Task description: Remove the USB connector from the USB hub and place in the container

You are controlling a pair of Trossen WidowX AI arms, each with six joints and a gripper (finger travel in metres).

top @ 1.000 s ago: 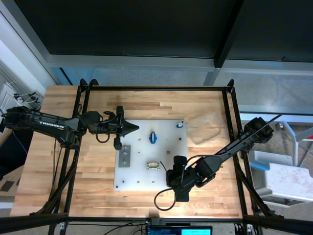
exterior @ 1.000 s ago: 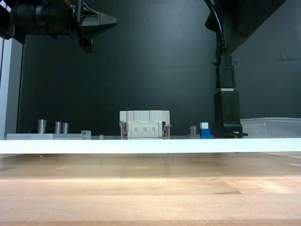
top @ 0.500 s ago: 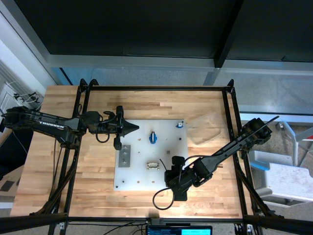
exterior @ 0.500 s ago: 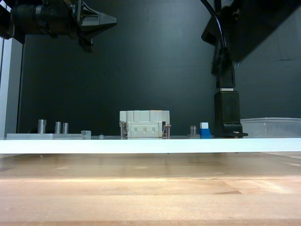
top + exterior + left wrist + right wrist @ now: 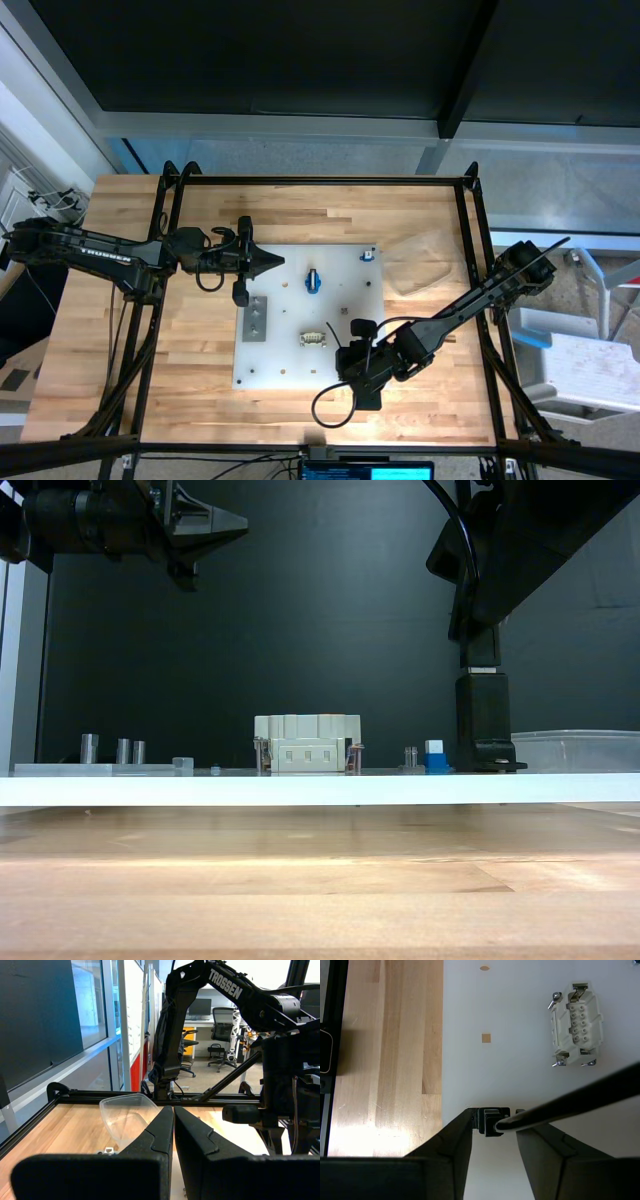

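The USB connector (image 5: 480,652) stands upright, plugged into the black USB hub (image 5: 485,725) on the white board's near right part. Its thin cable tail (image 5: 570,1101) slants away from it. My right gripper (image 5: 494,1122) is open and reaches down over the plug (image 5: 490,1121), one finger on each side with small gaps. The same gripper (image 5: 353,347) shows low over the board from above. The clear container (image 5: 418,262) lies on the wood right of the board, empty. My left gripper (image 5: 272,260) hovers shut, high at the board's far left corner.
The white board (image 5: 290,370) carries a silver-beige rectangular connector (image 5: 314,340), a blue upright part (image 5: 313,280) and a grey block with pegs (image 5: 258,320). A black frame (image 5: 320,181) rings the table. Black wire (image 5: 330,410) loops below the right arm.
My right gripper has sunk lower and shifted slightly left, so its fingers now straddle the plug. The left arm has not moved.
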